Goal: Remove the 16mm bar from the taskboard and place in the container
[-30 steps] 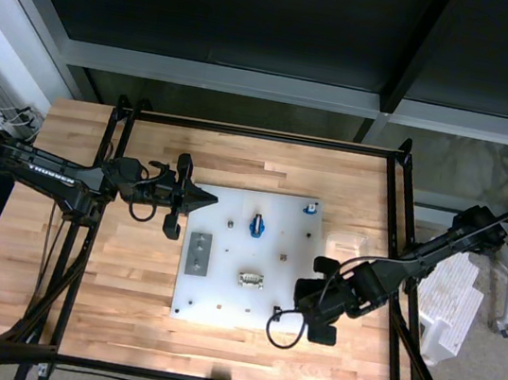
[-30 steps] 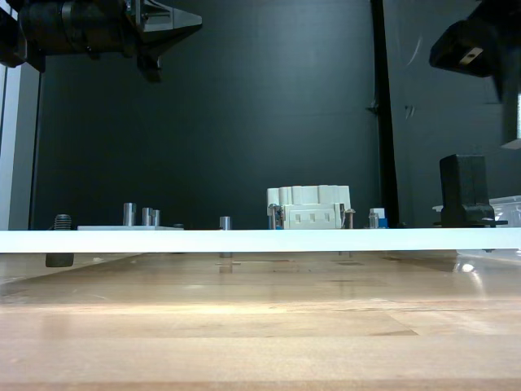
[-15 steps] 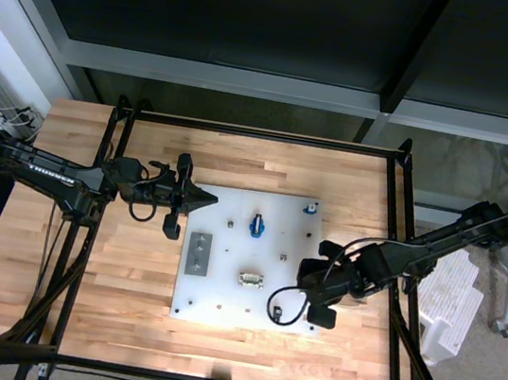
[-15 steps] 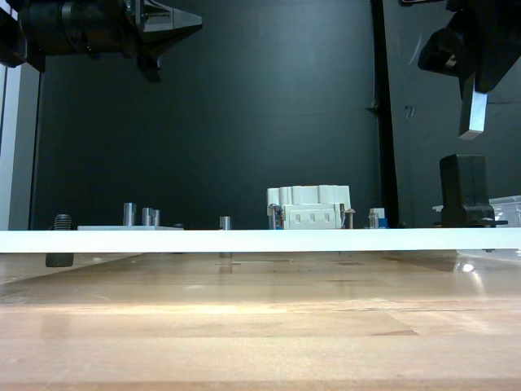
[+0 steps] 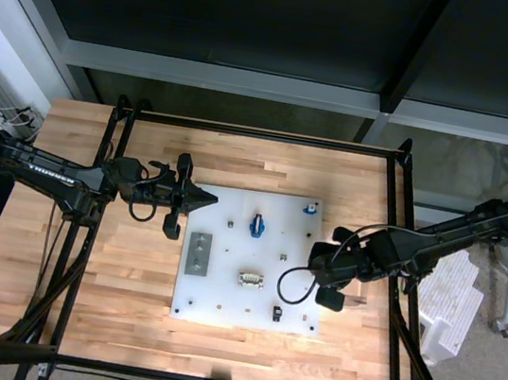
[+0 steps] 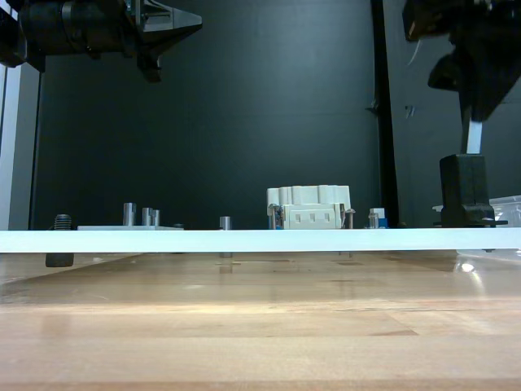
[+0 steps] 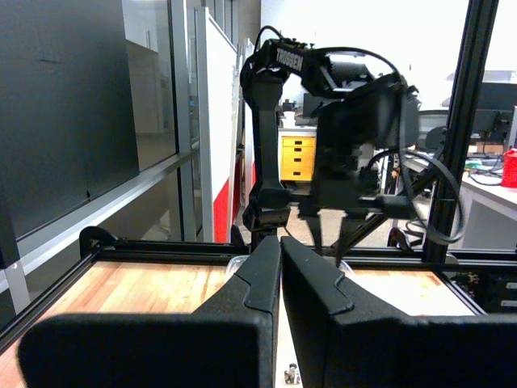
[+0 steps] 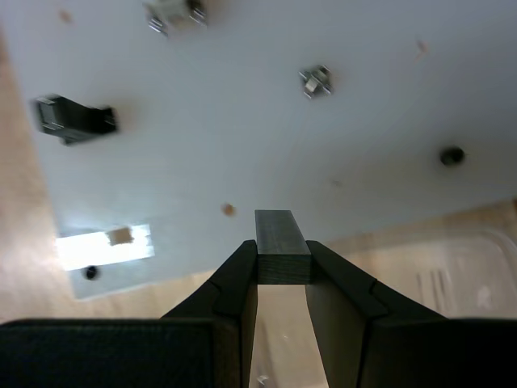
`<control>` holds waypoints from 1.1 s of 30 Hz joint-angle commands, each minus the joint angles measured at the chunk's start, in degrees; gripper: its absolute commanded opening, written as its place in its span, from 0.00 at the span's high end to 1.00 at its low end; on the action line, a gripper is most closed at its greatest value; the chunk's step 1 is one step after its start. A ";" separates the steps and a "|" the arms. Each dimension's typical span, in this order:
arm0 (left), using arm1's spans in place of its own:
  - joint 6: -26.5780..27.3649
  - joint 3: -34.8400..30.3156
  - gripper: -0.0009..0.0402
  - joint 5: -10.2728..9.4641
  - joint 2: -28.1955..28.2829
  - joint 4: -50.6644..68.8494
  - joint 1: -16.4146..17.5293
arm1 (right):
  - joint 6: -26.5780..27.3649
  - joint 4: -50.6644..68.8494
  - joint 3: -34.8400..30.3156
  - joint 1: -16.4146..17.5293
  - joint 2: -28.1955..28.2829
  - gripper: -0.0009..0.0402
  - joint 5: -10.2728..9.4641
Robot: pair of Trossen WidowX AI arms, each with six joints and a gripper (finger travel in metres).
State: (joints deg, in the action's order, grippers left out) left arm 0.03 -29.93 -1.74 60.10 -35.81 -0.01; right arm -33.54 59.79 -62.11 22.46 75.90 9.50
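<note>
Left hand (image 5: 211, 200) aloft; 16mm bar (image 8: 279, 229) in right hand (image 8: 281, 250)

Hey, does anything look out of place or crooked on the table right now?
Nothing stands out. The right gripper holds the 16mm bar squarely between its fingers, raised above the taskboard's edge next to the container. The left gripper is shut and parked high over the board's left edge.
</note>
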 commanded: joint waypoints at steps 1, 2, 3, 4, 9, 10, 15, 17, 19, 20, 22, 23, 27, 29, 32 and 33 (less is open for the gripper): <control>0.00 -0.02 0.98 0.00 0.02 0.00 0.02 | -0.02 0.24 2.73 -1.57 -1.99 0.98 -0.04; 0.00 -0.02 0.98 0.00 0.02 0.00 0.00 | -0.02 0.48 3.50 -1.92 -2.56 0.98 -0.07; 0.00 -0.02 0.98 0.00 0.02 0.00 0.00 | -0.04 0.59 4.31 -2.21 -3.13 0.98 -0.07; 0.00 -0.02 0.98 0.00 0.00 0.00 0.02 | -0.04 0.61 5.18 -2.47 -3.67 0.98 -0.09; 0.00 -0.02 0.98 0.00 0.02 0.00 0.02 | -0.96 0.59 9.35 -2.62 -6.27 0.98 -1.75; -0.02 -0.02 0.98 0.00 0.02 0.00 0.02 | -1.16 0.59 10.21 -2.62 -6.69 0.98 -2.45; 0.00 -0.02 0.98 0.00 0.02 0.00 0.02 | -1.68 0.61 14.12 -2.62 -8.28 0.98 -5.01; 0.00 -0.02 0.98 0.00 0.02 0.00 0.00 | -1.88 0.61 15.43 -2.62 -8.37 0.98 -5.05; 0.00 -0.02 0.98 0.00 0.02 -0.02 0.02 | -2.05 0.42 16.76 -2.62 -8.35 0.98 -5.05; -0.02 -0.02 0.98 0.00 0.02 0.00 0.00 | -2.05 0.17 17.44 -2.62 -8.31 0.98 -5.07; -0.02 -0.02 0.98 0.00 0.02 0.00 0.02 | -2.03 -0.39 18.73 -2.60 -8.31 0.98 -5.07; 0.00 -0.02 0.98 0.00 0.02 -0.02 0.00 | -2.03 -0.76 19.30 -2.60 -8.31 0.98 -5.07; -0.02 -0.02 0.98 0.00 0.02 0.00 0.02 | -2.05 -2.34 21.14 -2.60 -8.31 0.98 -5.09; 0.00 -0.02 0.98 0.00 0.02 -0.02 0.02 | -2.05 -3.30 21.90 -2.60 -8.31 0.98 -5.09; 0.00 -0.02 0.98 0.00 0.02 0.00 0.00 | -2.05 -4.31 22.80 -2.58 -8.31 0.98 -5.09; 0.00 -0.02 0.98 0.00 0.02 0.00 0.02 | -2.03 -4.57 23.10 -2.60 -8.31 0.98 -5.09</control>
State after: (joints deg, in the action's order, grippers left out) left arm 0.03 -29.95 -1.74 60.10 -35.81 -0.01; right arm -35.64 55.55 -39.35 19.86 67.53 4.40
